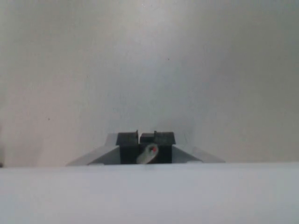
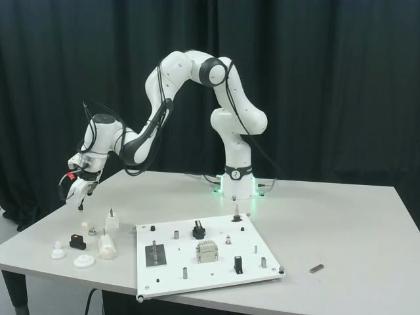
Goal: Place USB.
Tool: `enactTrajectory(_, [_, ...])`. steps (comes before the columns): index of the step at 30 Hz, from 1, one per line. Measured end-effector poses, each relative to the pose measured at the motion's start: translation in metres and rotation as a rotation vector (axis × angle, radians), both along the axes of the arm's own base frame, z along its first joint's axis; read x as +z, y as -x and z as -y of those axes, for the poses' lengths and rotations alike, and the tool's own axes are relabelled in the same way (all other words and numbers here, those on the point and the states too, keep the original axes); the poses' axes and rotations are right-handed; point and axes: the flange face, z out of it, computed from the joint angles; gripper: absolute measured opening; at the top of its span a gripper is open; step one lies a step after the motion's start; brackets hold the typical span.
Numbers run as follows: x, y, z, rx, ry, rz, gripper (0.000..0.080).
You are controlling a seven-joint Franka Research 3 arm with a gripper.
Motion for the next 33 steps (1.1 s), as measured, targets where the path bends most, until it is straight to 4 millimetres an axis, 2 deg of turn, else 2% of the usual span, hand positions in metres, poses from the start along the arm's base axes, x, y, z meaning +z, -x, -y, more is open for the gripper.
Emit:
enactTrajectory(10, [-0.017, 0.001, 0.006, -0.002, -0.012, 0.017, 0.0065])
enactTrajectory(22, [-0.027, 0.002, 0.008, 0.011, -0.023, 0.012, 0.0065])
enactTrajectory(33, [-0.025, -0.002, 0.007, 0.24, -0.024, -0.081, 0.0065])
